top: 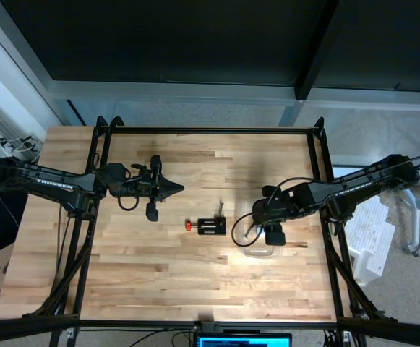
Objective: Remove the USB-C connector from taskboard and place in the container
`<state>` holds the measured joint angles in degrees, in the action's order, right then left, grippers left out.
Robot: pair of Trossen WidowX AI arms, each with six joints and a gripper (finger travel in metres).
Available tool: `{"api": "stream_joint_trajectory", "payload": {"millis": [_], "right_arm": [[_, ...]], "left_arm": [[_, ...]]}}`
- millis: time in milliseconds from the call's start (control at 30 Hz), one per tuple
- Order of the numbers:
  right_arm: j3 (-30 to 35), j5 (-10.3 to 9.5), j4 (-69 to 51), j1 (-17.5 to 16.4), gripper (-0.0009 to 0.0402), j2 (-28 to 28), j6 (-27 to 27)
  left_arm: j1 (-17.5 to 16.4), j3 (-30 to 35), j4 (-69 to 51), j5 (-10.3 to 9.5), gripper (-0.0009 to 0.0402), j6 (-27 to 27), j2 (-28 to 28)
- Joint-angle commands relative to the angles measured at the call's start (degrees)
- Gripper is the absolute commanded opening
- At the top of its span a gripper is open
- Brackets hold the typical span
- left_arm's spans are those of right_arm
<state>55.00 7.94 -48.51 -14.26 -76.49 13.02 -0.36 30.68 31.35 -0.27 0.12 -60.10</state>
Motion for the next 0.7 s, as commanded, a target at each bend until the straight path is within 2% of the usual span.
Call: {"api": "stream_joint_trajectory", "payload": {"millis": [33, 200, 333, 500, 700], "right_arm": [[0.3, -0.02, -1.1, 0.0, 0.0188, 0.1, 0.0], [0.3, -0.02, -1.4, 0.0, 0.0180, 0.7, 0.1], [0.3, 0.02, -0.7, 0.7, 0.0157, 2.2, 1.1], [0.3, 0.15, 3.9, 2.9, 0.0094, 6.5, 0.8], [-0.2, 0.00, 12.4, 6.5, -0.0005, 11.1, -3.7]], "left_arm": [[0.0, 0.0, 0.0, 0.02, 0.0000, 0.0, 0.0], [0.0, 0.0, 0.0, 0.02, 0.0000, 0.0, 0.0], [0.0, 0.0, 0.0, 0.02, 0.0000, 0.0, 0.0], [0.0, 0.0, 0.0, 0.02, 0.0000, 0.0, 0.0], [0.0, 0.0, 0.0, 0.02, 0.0000, 0.0, 0.0]]}}
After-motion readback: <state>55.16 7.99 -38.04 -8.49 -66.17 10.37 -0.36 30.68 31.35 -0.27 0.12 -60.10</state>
